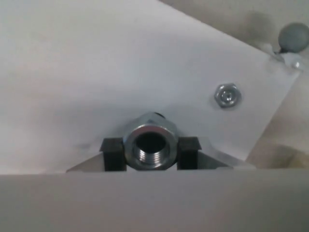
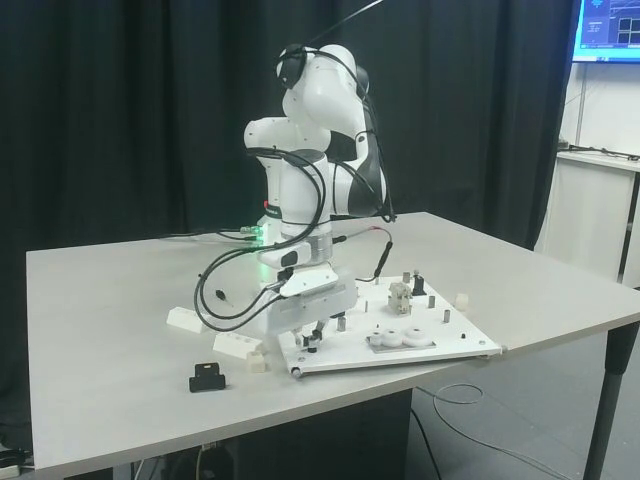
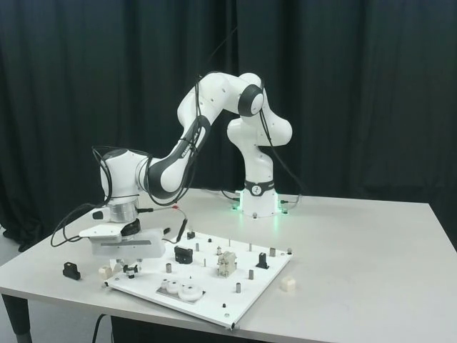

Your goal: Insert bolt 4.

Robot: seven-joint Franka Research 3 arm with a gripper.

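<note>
The first room view stands off one corner of the grey worktop point(image 2: 120, 290), facing the white jointed arm point(image 2: 315, 150) against the black curtain point(image 2: 120, 110), with the white flat assembly board point(image 2: 400, 352) at lower centre of the frame. The second room view looks from the opposite side, further back (the board point(image 3: 207, 289) sits at lower left there). The wrist view hangs very close above that same board point(image 1: 96, 72), past the claw point(image 1: 150, 153).
</note>
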